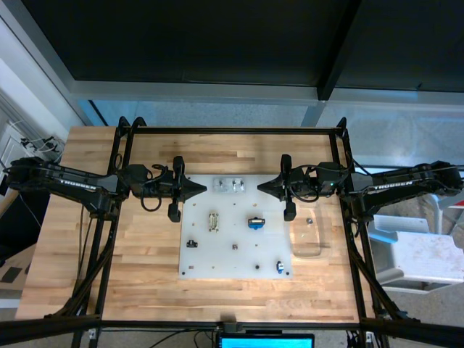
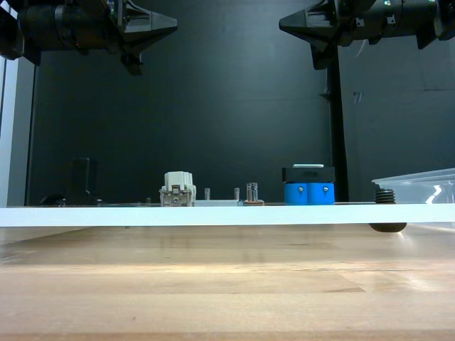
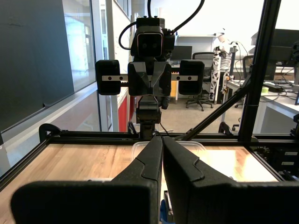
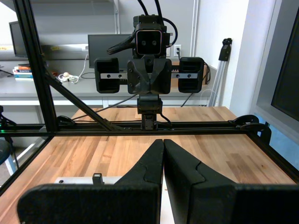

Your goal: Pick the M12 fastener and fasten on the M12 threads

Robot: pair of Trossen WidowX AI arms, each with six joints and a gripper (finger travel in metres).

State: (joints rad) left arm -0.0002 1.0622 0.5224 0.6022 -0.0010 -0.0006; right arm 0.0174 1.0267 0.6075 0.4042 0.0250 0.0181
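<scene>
The M12 fastener (image 1: 309,219), a tiny dark nut, lies inside the clear tray (image 1: 319,254) just right of the white board (image 1: 217,261). The M12 threads (image 2: 384,194) are a short black ribbed stud with bare ribs at the board's near right edge (image 1: 280,269). My left gripper (image 1: 205,188) hovers high over the board's far left edge, fingers shut on nothing (image 3: 162,149). My right gripper (image 1: 259,186) mirrors it over the far right part, also shut and empty (image 4: 163,149). Both hang well above the board in the low view, left gripper (image 2: 174,27) and right gripper (image 2: 282,25).
On the board stand a grey-white connector (image 1: 212,221), a blue connector block (image 1: 255,222), a silver post (image 1: 234,246) and a clear part at the far edge (image 1: 228,185). A black frame (image 1: 232,130) rings the wooden table.
</scene>
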